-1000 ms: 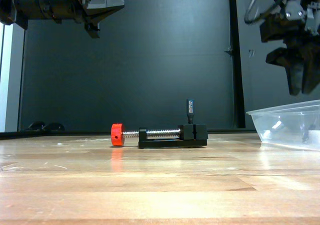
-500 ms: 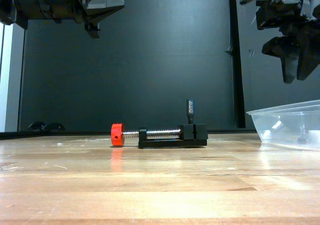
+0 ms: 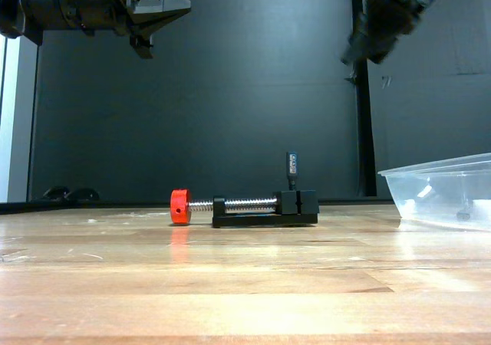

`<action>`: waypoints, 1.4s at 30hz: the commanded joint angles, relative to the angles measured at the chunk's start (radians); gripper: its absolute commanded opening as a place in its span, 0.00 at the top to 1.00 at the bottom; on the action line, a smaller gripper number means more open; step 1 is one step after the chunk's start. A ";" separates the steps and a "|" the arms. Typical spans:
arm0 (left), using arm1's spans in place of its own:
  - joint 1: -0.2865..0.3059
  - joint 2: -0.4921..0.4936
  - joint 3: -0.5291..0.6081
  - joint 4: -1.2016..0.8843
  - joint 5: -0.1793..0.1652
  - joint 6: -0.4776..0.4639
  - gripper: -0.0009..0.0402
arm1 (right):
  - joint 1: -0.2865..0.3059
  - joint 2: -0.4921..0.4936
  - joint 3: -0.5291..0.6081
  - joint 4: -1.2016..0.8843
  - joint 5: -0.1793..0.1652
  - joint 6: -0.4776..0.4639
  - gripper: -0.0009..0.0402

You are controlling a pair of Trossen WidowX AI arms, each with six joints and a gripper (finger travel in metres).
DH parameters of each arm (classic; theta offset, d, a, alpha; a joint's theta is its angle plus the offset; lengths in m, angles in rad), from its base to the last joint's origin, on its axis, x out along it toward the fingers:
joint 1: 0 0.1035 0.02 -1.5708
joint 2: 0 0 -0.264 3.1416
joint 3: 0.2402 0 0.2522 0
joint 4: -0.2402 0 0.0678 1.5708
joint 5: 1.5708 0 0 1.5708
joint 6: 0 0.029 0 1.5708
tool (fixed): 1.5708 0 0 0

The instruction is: Remove the USB-C connector from taskboard and place in the container

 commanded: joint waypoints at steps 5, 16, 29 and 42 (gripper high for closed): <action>0.000 0.000 0.000 0.000 0.000 0.000 0.98 | -0.039 0.002 0.000 0.210 -0.037 -0.097 0.98; 0.000 0.000 0.000 0.000 0.000 0.000 0.98 | -0.084 0.002 -0.092 0.598 -0.116 -0.159 0.98; 0.000 0.000 0.000 0.000 0.000 0.000 0.98 | -0.138 0.002 -0.233 0.904 -0.157 -0.172 0.98; 0.000 0.000 0.000 0.000 0.000 0.000 0.98 | -0.164 0.002 -0.307 1.032 -0.194 -0.150 0.98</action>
